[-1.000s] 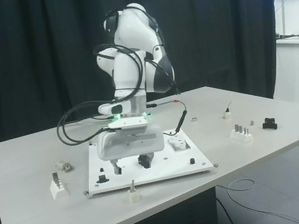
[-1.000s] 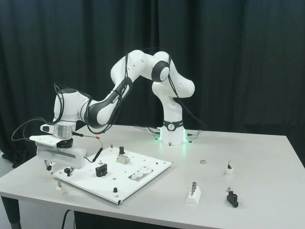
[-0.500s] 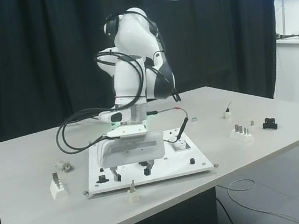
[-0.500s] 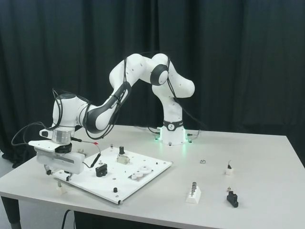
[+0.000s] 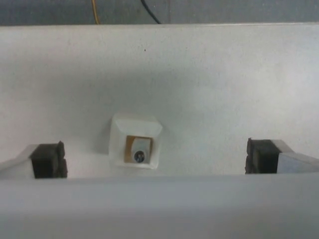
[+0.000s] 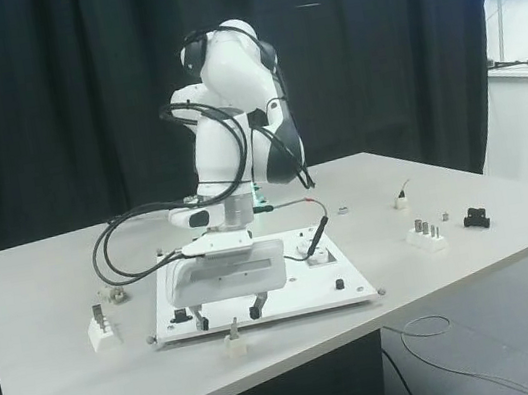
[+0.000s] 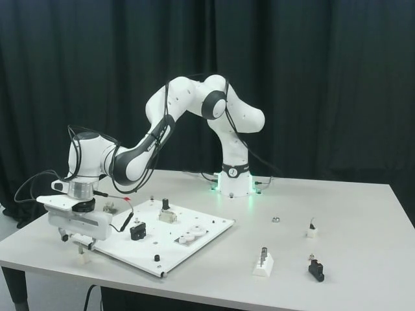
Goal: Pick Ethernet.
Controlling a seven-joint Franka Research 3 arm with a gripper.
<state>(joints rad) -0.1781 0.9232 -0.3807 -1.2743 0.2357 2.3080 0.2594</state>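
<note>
One small white Ethernet block (image 5: 135,141), upright pin on top

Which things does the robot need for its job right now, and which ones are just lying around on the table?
For the job:
- the open pincer
- the small white block right under it, probably the Ethernet piece

Just lying about:
- the white board
- the black clip
- the pronged white block
- the far white block
</note>
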